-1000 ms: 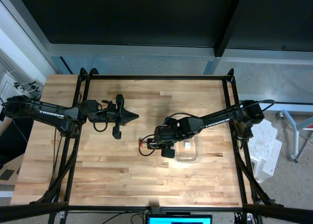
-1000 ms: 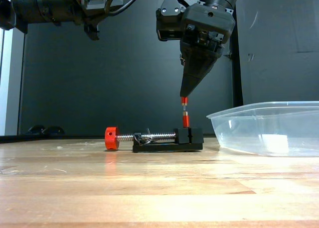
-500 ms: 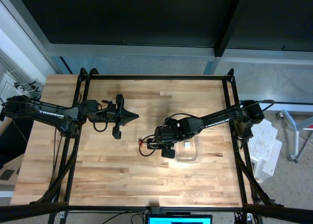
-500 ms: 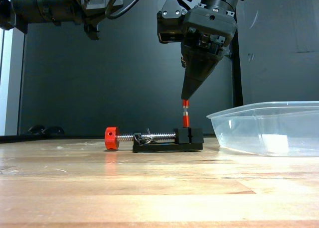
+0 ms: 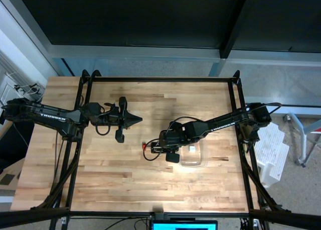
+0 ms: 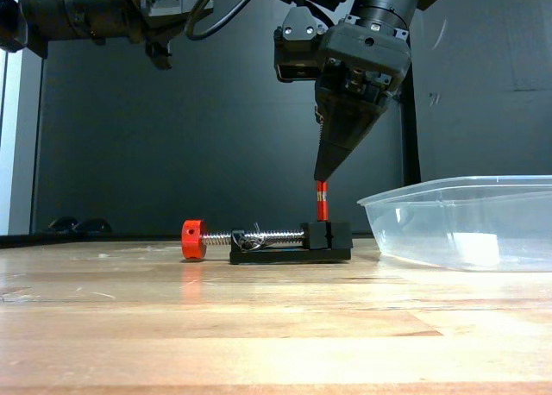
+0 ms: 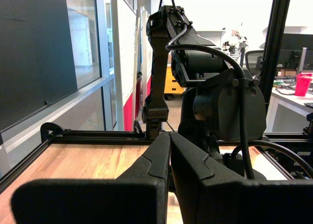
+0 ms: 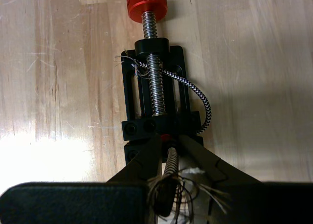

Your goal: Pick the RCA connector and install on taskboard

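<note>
Light butcher-block wooden table (image 5: 100, 164), bearing three items and two arms. Item one: taskboard (image 6: 289, 242), a small black rectangular vise-like block lying flat near the table's middle, with a metallic threaded screw (image 8: 155, 89) running along its length and ending in a round red knob (image 6: 193, 239); a black-and-white braided cable (image 8: 204, 102) loops off one side of the block. Item two: RCA connector (image 6: 321, 191), a slim red plug with a thin metal band, standing upright on the end of the taskboard away from the knob, its lower end meeting the block's short red stub. Item three: clear plastic tray (image 6: 448, 188), shallow and rectangular, just beside the taskboard on the right arm's side, not touching it in the low view. Right gripper (image 6: 321, 175): pointed straight down over the taskboard, fingertips closed in on the top of the RCA connector; from the wrist camera the two fingers (image 8: 146, 158) converge on the red tip with a frayed braided lead between them, so the grasp looks firm, though the contact itself is partly hidden. Left gripper (image 5: 138, 119): raised above the table, well apart from the taskboard on the left side, pointing inward, its fingers (image 7: 156, 158) pressed flat together with nothing between them.
</note>
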Robot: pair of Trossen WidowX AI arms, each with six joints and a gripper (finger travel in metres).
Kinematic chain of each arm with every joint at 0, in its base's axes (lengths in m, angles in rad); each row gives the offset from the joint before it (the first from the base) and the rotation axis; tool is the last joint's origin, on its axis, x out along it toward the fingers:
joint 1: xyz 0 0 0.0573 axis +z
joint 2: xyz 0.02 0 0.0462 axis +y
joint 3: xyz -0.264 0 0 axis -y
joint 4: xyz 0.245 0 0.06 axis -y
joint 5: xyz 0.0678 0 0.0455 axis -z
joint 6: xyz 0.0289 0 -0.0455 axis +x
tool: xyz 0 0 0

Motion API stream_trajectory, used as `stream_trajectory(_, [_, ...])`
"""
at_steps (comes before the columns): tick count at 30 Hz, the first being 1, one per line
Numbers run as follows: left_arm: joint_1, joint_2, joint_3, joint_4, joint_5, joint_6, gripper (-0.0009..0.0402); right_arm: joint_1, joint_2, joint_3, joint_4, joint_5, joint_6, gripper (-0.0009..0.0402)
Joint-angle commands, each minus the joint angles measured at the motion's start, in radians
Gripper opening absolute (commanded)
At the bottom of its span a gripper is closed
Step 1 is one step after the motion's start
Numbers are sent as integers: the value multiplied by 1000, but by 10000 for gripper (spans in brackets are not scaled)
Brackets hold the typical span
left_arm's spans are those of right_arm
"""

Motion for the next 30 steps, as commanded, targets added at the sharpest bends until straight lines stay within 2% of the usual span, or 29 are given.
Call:
stream_trajectory(1, [0, 0, 0, 0, 0, 0, 0, -2, 1, -3, 1, 2, -4, 2])
stream_trajectory(30, [0, 0, 0, 0, 0, 0, 0, -8, 0, -33, 27, 9, -22, 3])
